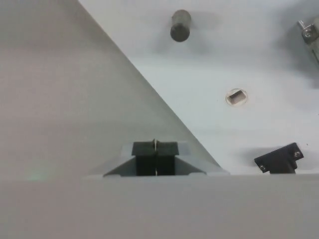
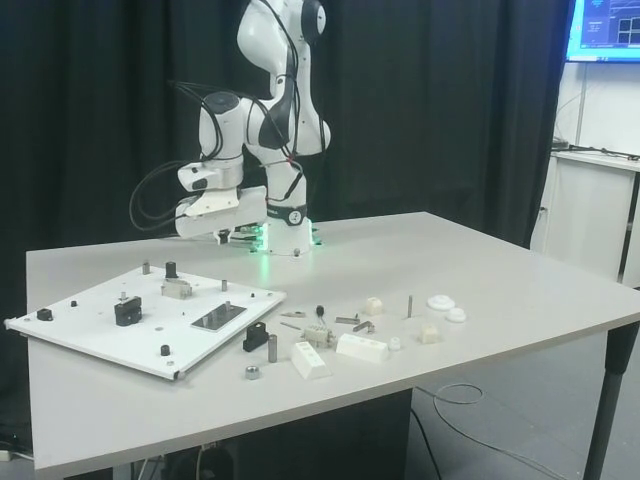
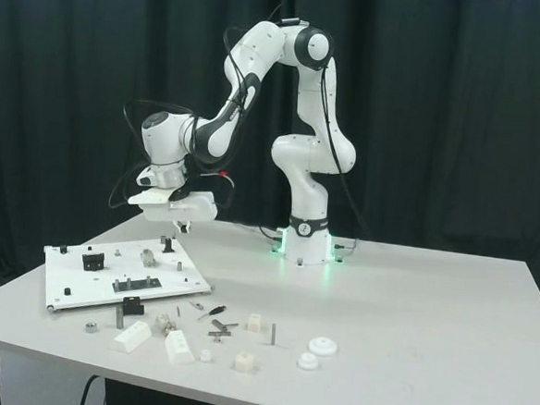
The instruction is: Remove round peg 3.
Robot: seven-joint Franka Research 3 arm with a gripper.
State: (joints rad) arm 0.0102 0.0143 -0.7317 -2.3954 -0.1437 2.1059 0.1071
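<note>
The pincer (image 2: 235, 237) hangs above the rear edge of the white board (image 2: 90, 335), well clear of it. In the wrist view its black fingertips (image 1: 144, 155) are pressed together with nothing between them.

No peg is labelled, so it cannot be told which is round peg 3. The thick black peg (image 2: 170, 269) is taken as the likely one. It stands upright in its hole near the board's rear corner and is seen ahead of the pincer in the wrist view (image 1: 180, 26).

Several risks are judged from here:
- The wrong peg may be seized, since the pegs look alike.
- If the pincer is lowered before it is spread, the peg's top would be struck.
- With an off-centre grip the peg could be tilted and jammed in its hole. The board, which does not appear to be clamped, could then be dragged up with it.
- The grey fixture (image 2: 178, 290) just beside the peg could be clipped by a finger.

The following are counted:
- one arm, one pincer and one board, which lies at one end of the desk (image 2: 520, 290);
- at least four upright pegs on the board;
- two white discs (image 2: 441, 301) and two long white blocks (image 2: 362, 347) among the loose parts toward the desk's front edge;
- one peg, one slot (image 1: 237, 96) and one black bracket (image 1: 279, 158) in the wrist view.
</note>
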